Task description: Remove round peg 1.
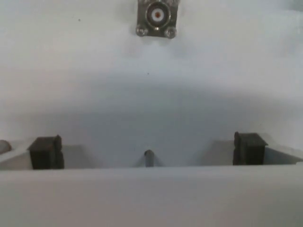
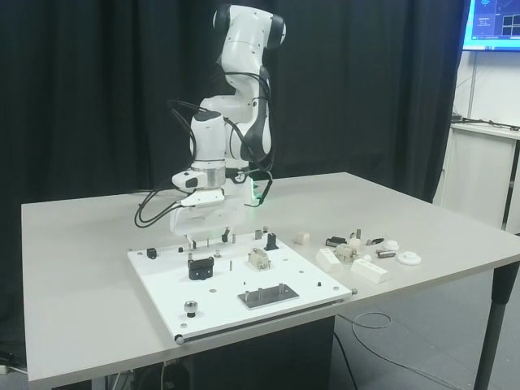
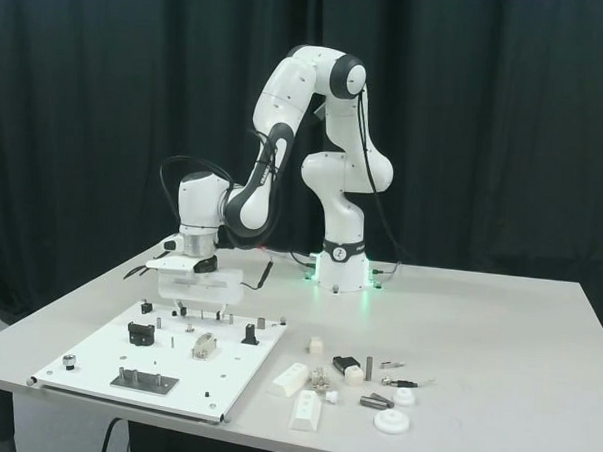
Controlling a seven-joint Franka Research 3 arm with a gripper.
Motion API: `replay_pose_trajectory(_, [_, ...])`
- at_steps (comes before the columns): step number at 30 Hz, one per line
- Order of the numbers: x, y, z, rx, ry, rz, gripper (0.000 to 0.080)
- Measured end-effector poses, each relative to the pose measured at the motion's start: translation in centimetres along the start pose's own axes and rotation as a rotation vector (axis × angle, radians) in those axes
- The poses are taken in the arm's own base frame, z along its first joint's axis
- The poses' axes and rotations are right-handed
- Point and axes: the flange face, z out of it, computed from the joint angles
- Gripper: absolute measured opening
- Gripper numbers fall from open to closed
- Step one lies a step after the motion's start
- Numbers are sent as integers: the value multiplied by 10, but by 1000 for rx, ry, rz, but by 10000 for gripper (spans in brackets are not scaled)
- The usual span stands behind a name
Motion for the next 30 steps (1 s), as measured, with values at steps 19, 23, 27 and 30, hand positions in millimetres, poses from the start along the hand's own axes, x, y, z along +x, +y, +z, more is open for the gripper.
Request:
replay_pose_trajectory(19, [5,2,-5,2,13,6,800])
replay_pose_trajectory(23, [5,2,-5,3,14,6,800])
replay_pose_trajectory(27, [6,2,-6,4,16,5,800])
replay_pose_trajectory(30, [6,2,-7,5,17,5,800])
